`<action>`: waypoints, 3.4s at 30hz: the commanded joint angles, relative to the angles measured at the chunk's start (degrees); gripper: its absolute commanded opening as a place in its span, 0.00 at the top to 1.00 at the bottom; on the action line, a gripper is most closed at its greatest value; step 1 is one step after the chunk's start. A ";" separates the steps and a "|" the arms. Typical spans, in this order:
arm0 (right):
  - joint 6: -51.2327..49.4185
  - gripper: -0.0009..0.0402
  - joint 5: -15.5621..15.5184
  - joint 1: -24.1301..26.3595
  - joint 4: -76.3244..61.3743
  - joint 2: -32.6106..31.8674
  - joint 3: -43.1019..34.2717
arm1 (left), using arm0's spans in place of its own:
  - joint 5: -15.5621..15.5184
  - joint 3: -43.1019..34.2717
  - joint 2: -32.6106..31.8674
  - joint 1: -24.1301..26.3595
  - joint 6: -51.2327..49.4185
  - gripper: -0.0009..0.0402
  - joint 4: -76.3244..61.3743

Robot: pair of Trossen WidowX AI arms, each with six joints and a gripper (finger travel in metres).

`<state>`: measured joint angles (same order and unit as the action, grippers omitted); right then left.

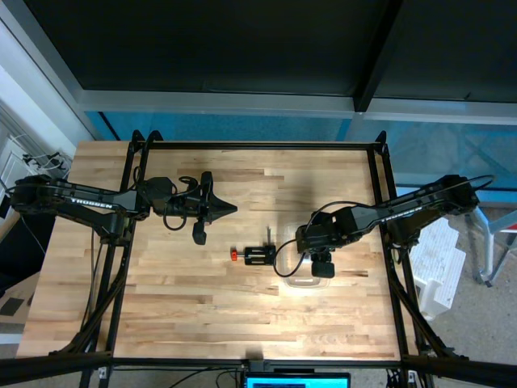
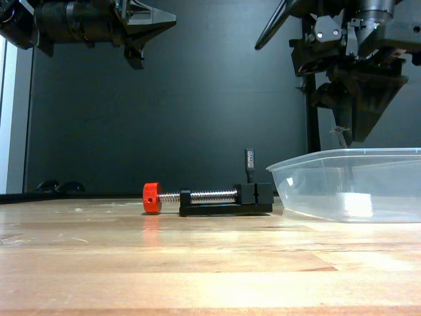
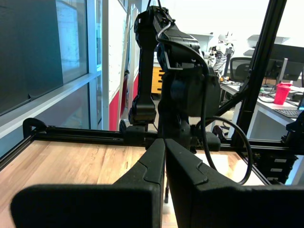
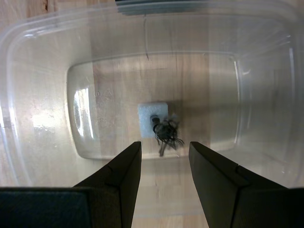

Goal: Pick the usb-c connector and install on the hub

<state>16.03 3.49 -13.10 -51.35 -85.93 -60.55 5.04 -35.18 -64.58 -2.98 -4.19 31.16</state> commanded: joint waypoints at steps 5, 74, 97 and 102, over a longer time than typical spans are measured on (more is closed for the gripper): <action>0.00 0.64 -0.02 -0.46 1.53 -2.29 0.13 | 0.02 -0.02 -0.02 0.00 0.00 0.98 0.02; -0.02 0.98 0.13 -1.29 8.57 -6.43 3.45 | 0.02 -0.02 -0.02 -0.02 0.00 0.98 0.02; 0.07 0.98 0.00 -1.11 3.48 -2.03 0.31 | 0.02 -0.02 -0.02 -0.02 0.00 0.98 0.02; 0.02 0.98 0.02 -1.11 0.48 -0.33 -1.75 | 0.02 -0.02 -0.02 -0.02 0.00 0.98 0.02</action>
<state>16.05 3.46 -14.24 -49.89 -86.61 -61.63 5.04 -35.20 -64.58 -2.98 -4.21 31.16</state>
